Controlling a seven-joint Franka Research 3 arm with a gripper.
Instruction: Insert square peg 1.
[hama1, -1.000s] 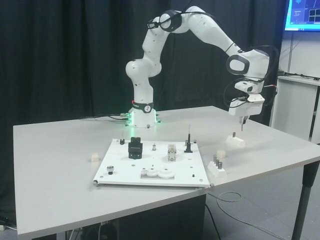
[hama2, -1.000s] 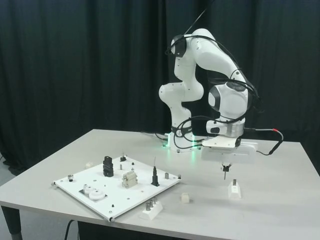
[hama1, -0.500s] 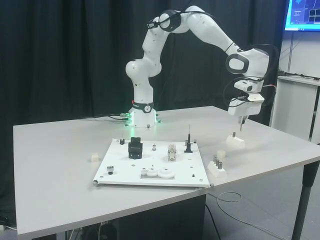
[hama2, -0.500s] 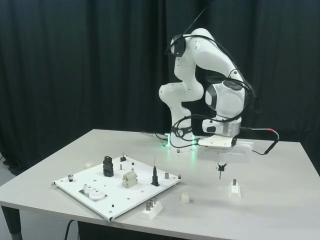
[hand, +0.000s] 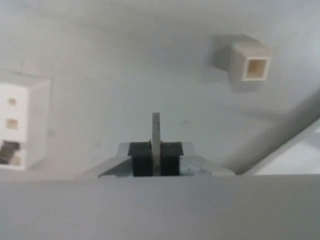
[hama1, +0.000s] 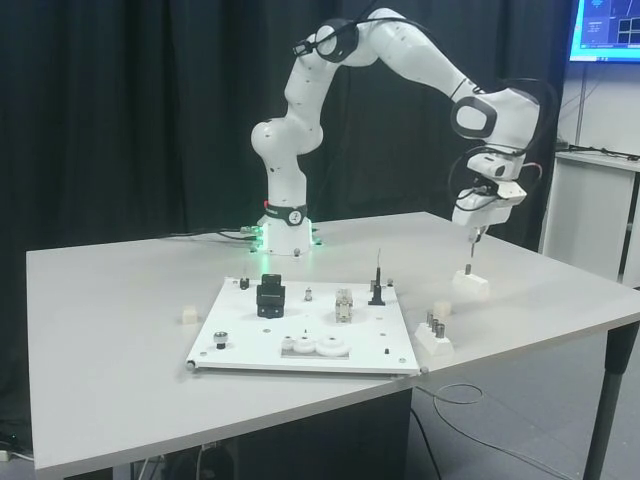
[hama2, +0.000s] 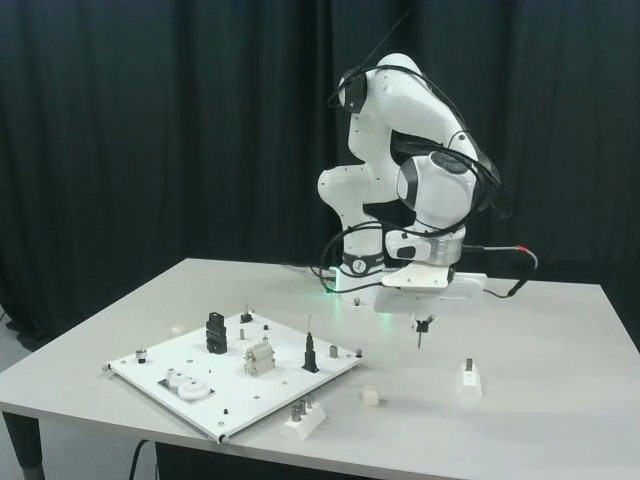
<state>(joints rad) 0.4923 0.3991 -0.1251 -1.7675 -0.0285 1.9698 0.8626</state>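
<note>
My gripper (hand: 156, 159) is shut on a thin grey square peg (hand: 156, 131) that hangs straight down from the black pads (hand: 141, 159). In the room views the gripper (hama1: 474, 230) (hama2: 420, 324) hovers well above the grey table (hama2: 560, 340), with the peg (hama2: 419, 339) clear of everything. A small white stand (hama1: 470, 284) (hama2: 468, 380) carrying another short peg sits on the table beside and below it. Below, the wrist view shows a small white cube with a square hole (hand: 250, 62).
A white board (hama1: 300, 345) (hama2: 150, 375) with black and grey fixtures lies mid-table. A white peg holder (hama1: 435, 337) (hama2: 303, 420) (hand: 20, 125) stands near the front edge, beside the small cube (hama1: 441, 307) (hama2: 370, 396). Another small white cube (hama1: 187, 314) sits beyond the board's far side.
The gripper has risen from just above the small white stand and moved sideways toward the board, carrying the peg with it.
</note>
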